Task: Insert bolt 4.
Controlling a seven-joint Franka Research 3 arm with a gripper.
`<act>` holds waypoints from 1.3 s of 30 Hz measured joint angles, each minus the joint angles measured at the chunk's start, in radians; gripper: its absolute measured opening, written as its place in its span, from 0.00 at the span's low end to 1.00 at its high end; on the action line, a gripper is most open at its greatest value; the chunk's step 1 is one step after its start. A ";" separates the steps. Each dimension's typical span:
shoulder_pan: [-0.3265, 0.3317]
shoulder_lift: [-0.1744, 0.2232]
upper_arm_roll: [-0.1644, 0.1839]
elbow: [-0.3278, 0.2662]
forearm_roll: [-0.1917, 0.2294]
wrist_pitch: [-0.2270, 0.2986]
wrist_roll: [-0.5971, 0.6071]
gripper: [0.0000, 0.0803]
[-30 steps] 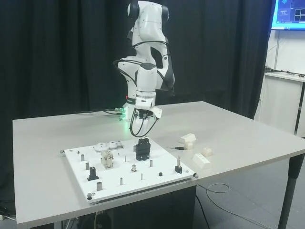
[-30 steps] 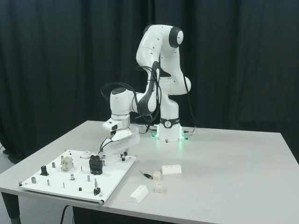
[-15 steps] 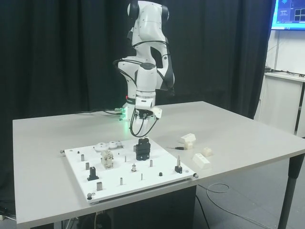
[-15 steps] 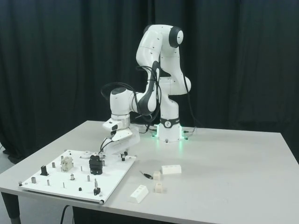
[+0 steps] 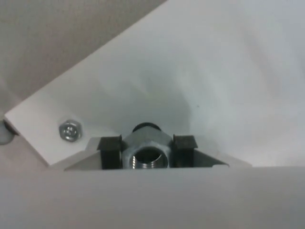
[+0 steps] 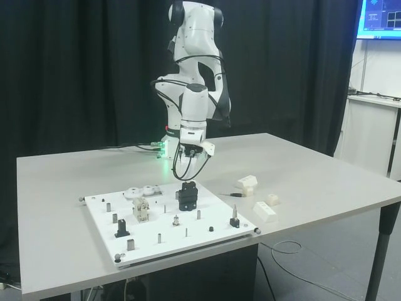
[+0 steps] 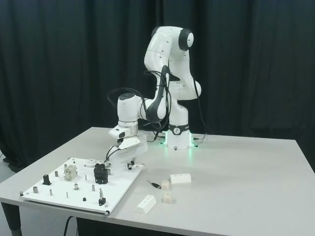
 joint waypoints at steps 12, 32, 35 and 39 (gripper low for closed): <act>0.000 -0.039 -0.052 -0.008 -0.022 -0.082 0.016 0.28; 0.002 -0.036 -0.053 -0.011 0.001 -0.060 -0.014 0.28; 0.002 -0.036 -0.053 -0.009 0.009 -0.053 -0.014 0.28; 0.002 -0.036 -0.053 -0.007 0.023 -0.040 -0.014 0.28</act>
